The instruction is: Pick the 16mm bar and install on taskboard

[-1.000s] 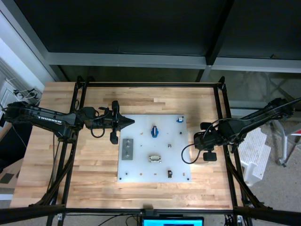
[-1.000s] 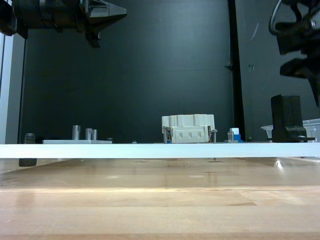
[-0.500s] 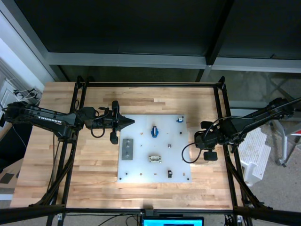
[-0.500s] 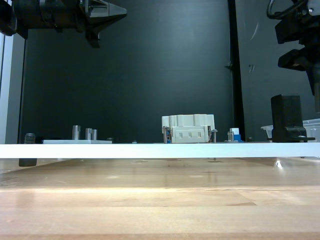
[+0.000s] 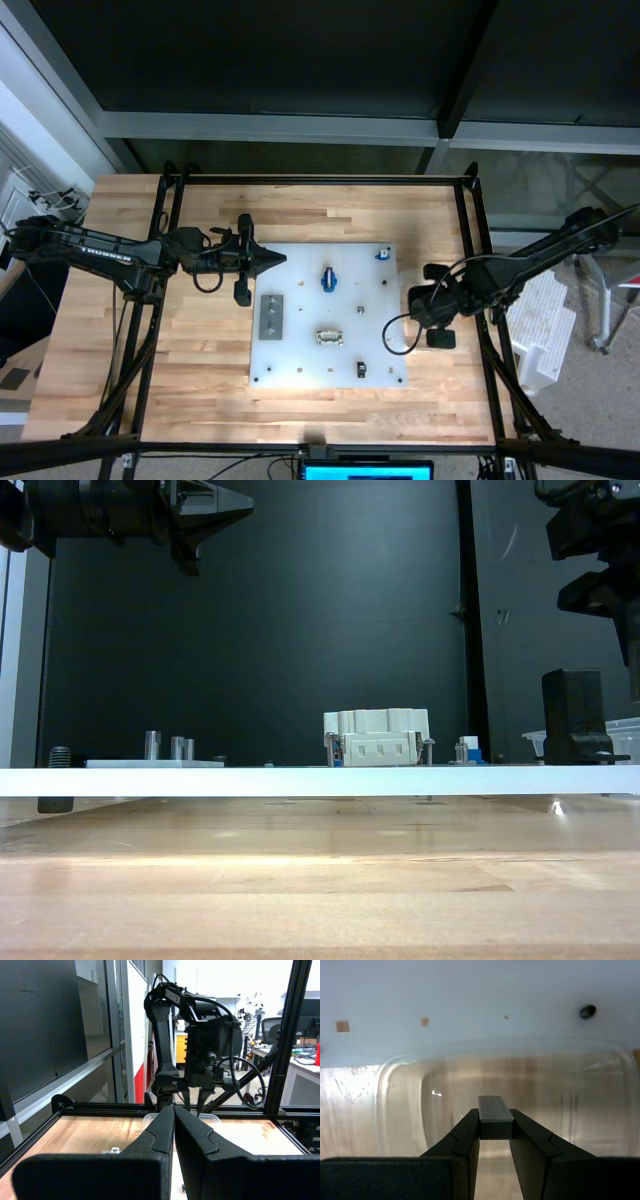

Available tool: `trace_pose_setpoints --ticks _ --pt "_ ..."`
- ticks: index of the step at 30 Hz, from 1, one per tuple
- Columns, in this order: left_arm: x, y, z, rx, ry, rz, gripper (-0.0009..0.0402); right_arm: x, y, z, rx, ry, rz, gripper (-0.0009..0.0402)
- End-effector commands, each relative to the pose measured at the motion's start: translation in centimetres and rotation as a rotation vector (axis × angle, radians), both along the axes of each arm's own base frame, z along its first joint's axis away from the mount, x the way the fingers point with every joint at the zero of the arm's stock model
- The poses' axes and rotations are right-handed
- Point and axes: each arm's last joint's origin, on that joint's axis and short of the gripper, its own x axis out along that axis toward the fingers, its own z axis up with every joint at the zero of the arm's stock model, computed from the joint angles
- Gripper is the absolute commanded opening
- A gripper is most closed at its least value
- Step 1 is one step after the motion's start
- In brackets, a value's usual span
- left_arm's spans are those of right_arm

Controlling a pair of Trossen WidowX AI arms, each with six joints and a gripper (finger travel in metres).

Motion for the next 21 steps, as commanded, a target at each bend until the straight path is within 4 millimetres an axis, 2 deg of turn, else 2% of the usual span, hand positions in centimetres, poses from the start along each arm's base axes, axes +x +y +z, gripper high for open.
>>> trace_pose_setpoints --ticks 1,10,21 --pt "0.0 0.0 0.0 0.000 -0.001 0.000 0.0000 0.8 0.7 0.0 -0.003 0.006 0.011 0.0000" --pt "0.0 0.0 0.0 0.000 -0.001 0.000 0.0000 2.7 3.2 -0.2 -0.012 0.012 0.055 0.0000" --pt "0.0 0.0 0.0 0.000 -0.001 0.000 0.0000 3.7 6.3 -1.3 0.007 0.012 0.056 0.0000"
